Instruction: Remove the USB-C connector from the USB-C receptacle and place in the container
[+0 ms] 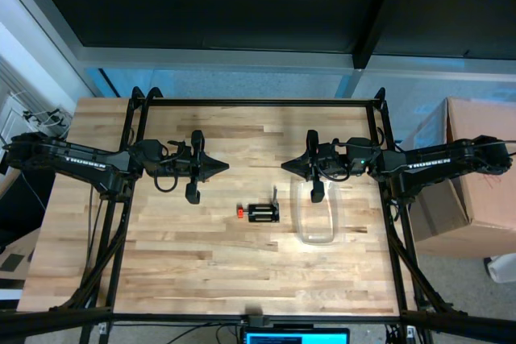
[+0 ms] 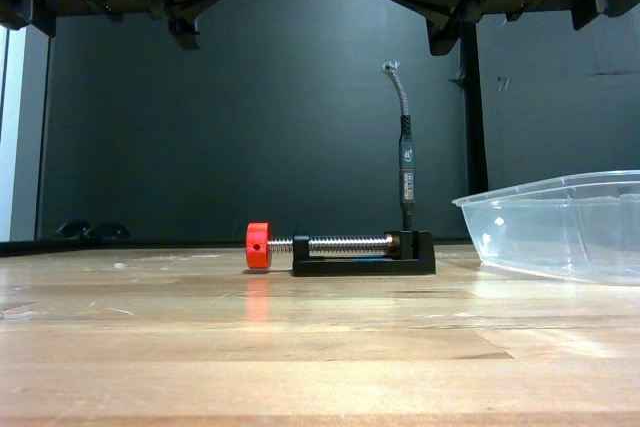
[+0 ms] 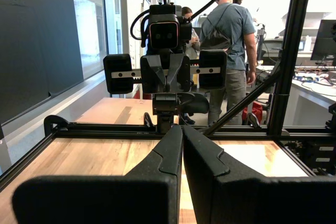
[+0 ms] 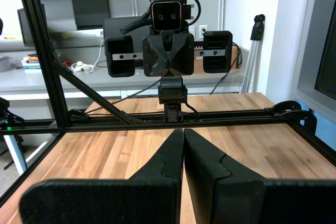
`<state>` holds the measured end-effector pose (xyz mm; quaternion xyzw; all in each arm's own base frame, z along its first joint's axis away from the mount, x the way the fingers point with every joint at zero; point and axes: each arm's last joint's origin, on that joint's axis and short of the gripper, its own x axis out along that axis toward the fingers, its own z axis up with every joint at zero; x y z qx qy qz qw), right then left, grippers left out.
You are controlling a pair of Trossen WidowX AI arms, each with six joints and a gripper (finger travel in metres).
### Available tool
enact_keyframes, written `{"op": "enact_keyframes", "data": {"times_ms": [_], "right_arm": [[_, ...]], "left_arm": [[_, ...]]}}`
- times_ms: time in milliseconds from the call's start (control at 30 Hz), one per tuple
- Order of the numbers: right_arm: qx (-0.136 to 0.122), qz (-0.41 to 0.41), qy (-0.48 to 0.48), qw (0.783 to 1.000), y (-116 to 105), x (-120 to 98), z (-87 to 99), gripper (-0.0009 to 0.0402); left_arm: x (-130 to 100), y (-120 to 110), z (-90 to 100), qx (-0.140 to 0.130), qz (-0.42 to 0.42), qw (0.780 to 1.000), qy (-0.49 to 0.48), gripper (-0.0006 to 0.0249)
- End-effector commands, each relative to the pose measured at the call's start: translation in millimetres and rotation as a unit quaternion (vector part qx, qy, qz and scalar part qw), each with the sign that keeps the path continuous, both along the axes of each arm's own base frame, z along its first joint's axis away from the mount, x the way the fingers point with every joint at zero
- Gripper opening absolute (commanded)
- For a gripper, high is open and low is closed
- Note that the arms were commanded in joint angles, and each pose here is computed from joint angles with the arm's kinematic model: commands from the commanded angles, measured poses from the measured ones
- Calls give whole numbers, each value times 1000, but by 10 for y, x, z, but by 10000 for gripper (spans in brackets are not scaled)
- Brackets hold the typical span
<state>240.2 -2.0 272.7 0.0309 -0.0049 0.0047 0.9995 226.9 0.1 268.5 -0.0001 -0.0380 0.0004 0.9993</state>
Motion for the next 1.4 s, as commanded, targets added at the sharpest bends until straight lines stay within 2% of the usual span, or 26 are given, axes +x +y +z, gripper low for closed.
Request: {"op": "enact_keyframes", "data": {"times_ms": [33, 567, 767, 1000, 1400], "right_arm": [[0, 0, 0, 1000, 0, 1, 1, 0], [6, 2, 6, 1000, 5, 1, -9, 0], [4, 23, 114, 993, 114, 41, 55, 0], [-7, 52, 260, 964, 278, 48, 278, 0], [-32, 76, 450, 889, 583, 262, 540, 0]], "left_arm": [[0, 0, 0, 0, 0, 1000, 0, 0], [0, 0, 0, 0, 0, 1000, 0, 0], [0, 0, 0, 0, 0, 1000, 0, 0], [0, -1, 0, 0, 0, 1000, 0, 0], [0, 0, 0, 0, 0, 1000, 0, 0]]}}
